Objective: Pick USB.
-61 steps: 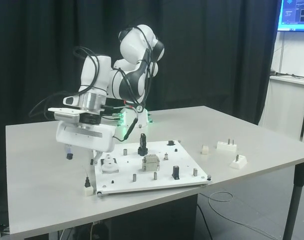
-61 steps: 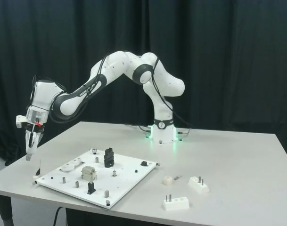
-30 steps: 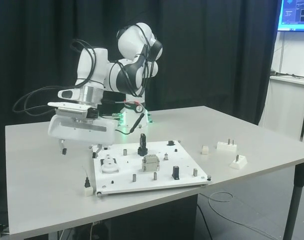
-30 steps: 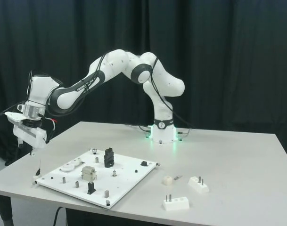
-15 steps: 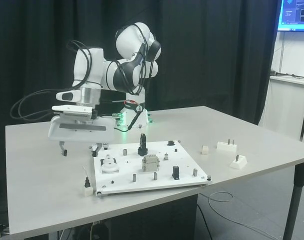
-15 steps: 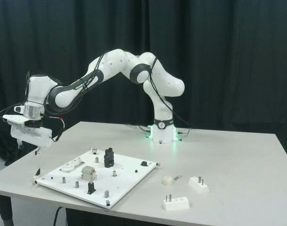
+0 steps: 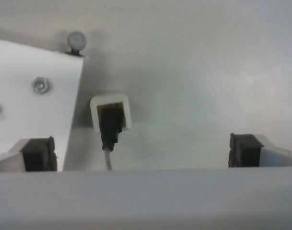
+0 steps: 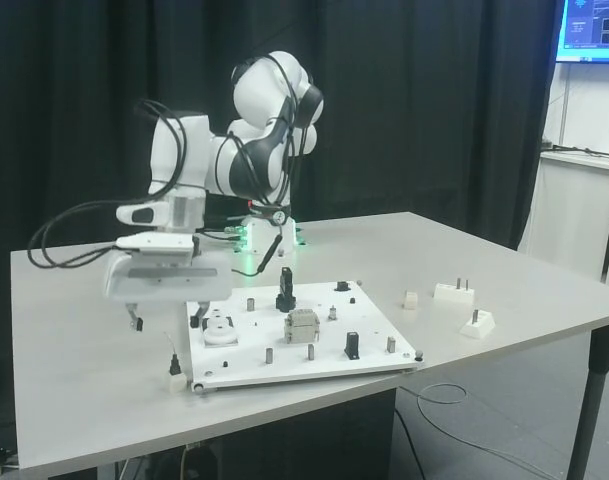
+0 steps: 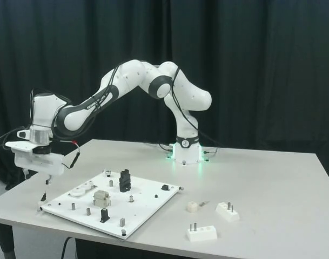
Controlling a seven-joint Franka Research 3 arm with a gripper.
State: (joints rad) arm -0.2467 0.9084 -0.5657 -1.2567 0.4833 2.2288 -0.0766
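Wrist view: the USB (image 7: 110, 125) is seen as a black plug seated upright in a small white holder (image 7: 110, 111), with a thin grey cable stub leaving its upper end. The holder is set on the grey table (image 7: 203, 72), just beside the edge of the white board (image 7: 26, 120), near the corner foot of that board (image 7: 76, 40). The gripper (image 7: 141, 152) is recorded as spread wide, nothing held; one black pad (image 7: 39, 154) lies over the board side of the holder, the other well out over bare table, so the plug sits off-centre between them, closer to the board-side pad. First room view: the gripper (image 8: 166, 318) is suspended above the USB (image 8: 174, 362), which stands in its holder on the table just off the near corner of the board (image 8: 304, 350); a clear gap is noted between fingertips and plug. Second room view: the same arrangement is confirmed, the gripper (image 9: 37, 177) above and apart from the USB (image 9: 44, 197) at the board's (image 9: 113, 202) outermost corner, far from the arm base. Handling judgement: the plug is expected to be light, rigid and small, with smooth moulded sides that may slip; the thin cable stub is judged flexible and unsuited to gripping. The hold is best taken across the black plug body above the holder rim, followed by a straight upward pull, since the light holder may be lifted along if the fit is tight.
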